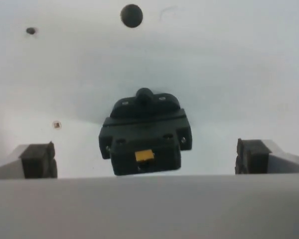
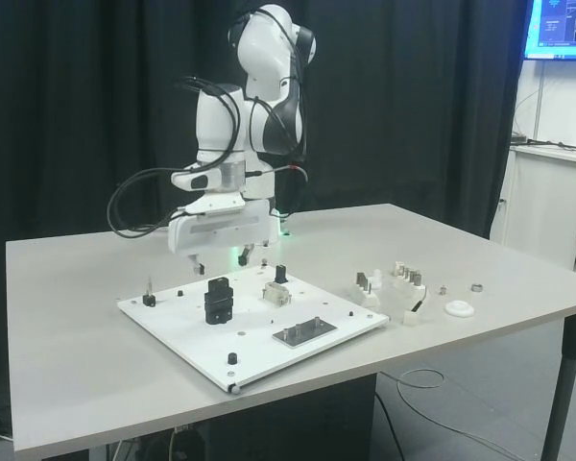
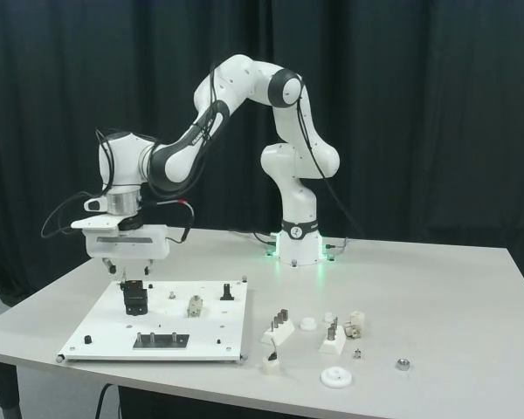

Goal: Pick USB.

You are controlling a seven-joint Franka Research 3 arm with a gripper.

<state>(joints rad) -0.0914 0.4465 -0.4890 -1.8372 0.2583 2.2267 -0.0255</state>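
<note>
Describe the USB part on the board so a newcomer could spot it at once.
Find the white board on the grey table. Directly under the open pincer stands the USB block: the tallest black piece there, blocky where its neighbours are small pegs.

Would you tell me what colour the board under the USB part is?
White; the board under the black USB part shows best in the second room view.

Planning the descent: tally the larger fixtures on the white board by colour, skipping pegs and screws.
Black: 2, the USB block and a smaller upright fixture
Grey: 1, the flat plate
White: 1, the connector block
Total: 4
</note>
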